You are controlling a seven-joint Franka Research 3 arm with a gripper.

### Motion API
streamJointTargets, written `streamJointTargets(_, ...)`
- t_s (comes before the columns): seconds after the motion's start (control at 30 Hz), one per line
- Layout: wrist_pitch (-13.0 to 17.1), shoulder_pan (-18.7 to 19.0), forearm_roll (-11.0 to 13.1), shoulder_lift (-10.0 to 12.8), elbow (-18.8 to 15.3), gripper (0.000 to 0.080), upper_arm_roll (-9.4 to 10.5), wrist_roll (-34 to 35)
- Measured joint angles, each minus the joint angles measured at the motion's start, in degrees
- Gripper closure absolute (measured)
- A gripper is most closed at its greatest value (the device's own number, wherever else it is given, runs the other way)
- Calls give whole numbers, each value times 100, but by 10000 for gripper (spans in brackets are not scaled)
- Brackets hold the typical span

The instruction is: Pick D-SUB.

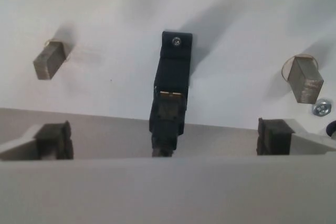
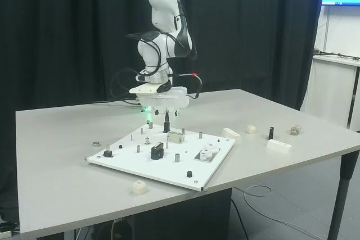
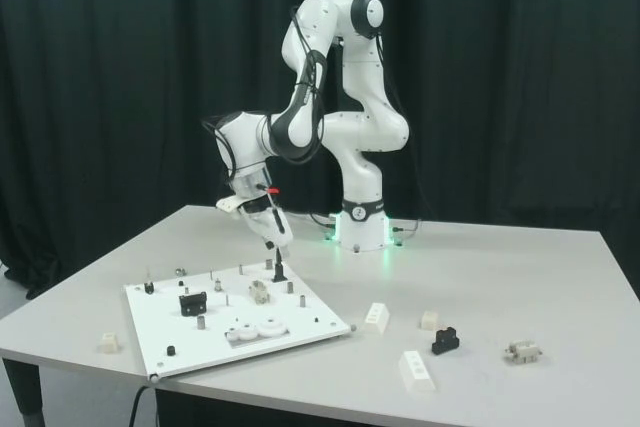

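i am hovering my hand (image 1: 164,139) low over the white board (image 2: 216,164) that is lying on the grey bench (image 2: 50,155). its two fingers (image 1: 55,140) are standing wide apart and holding nothing.

a black upright piece (image 1: 170,85) is standing on the board directly below the hand, in the gap between the fingers but touching neither. i cannot tell what this piece is, and it does not look like a d-sub to me.

the part i am taking for the d-sub is the grey connector (image 2: 176,137). it is sitting on the board just beside the black piece, toward the board's middle. a small metal connector (image 3: 523,351) is also lying loose on the bench, well apart from the board, and it could be the d-sub instead. i cannot settle which from here.

i am judging that the task is in its approach step. nothing is gripped and nothing is lifted yet.

if the grey connector is the target, the next move calls for shifting sideways off the black piece. i would then be centring the open fingers over the connector's body, lining them across its narrow sides, lowering without knocking the black piece, and closing.
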Motion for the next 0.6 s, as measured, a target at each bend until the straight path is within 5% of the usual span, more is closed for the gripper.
streamJointTargets(0.6,-5,0,-1,-14,16,3,0,0)
